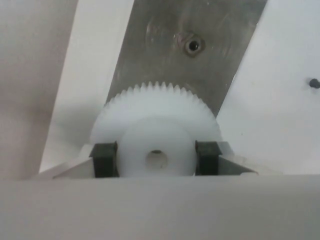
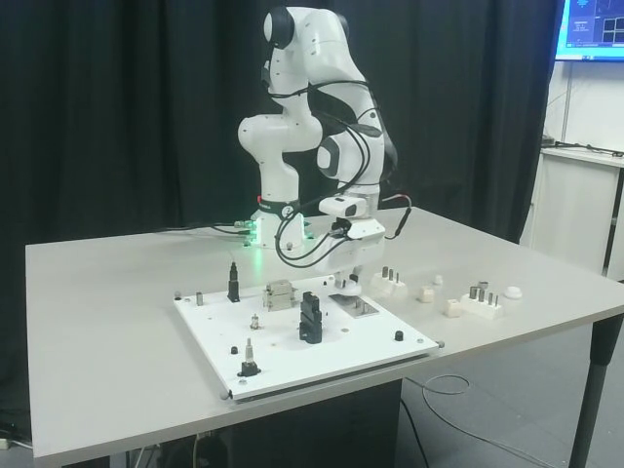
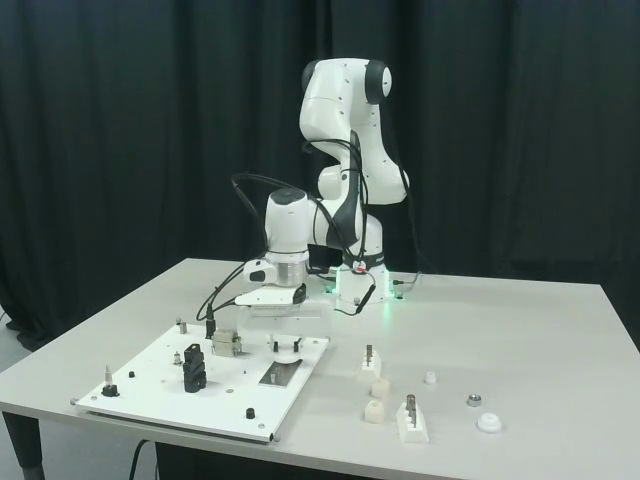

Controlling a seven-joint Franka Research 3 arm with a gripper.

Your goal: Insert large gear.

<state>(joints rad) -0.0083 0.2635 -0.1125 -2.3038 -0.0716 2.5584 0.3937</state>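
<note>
Both black fingers [image 1: 206,157] are pressing on the hub of the white gear [image 1: 157,122], one on each side, so the gripper [image 1: 156,159] is closed only as far as the hub allows and is carrying the gear. In the wrist view the gear is hanging flat, with its bore open in the middle of the hub and its teeth showing past the fingers.

Under the gear is lying the grey plate [image 1: 200,55], set into the white board [image 2: 302,336]. A screw hole [image 1: 193,46] is showing in the plate, some way off from the gear. I am not seeing in the wrist view any peg under the bore, so I cannot tell if the gear is already lined up with its place.

By my judgement the carrying step is going on: the gear is held above the plate and is not yet seated. The next move is asking for the bore to be brought exactly over its shaft, then a straight and slow descent with the gear kept level.

In the room views the gripper is working near one edge of the board, the one nearest the loose white parts on the table [image 2: 97,322]. A black fixture [image 2: 310,317] is standing near, and a grey block [image 2: 279,294] too, so sideways room is limited there; above the plate the room is open.
</note>
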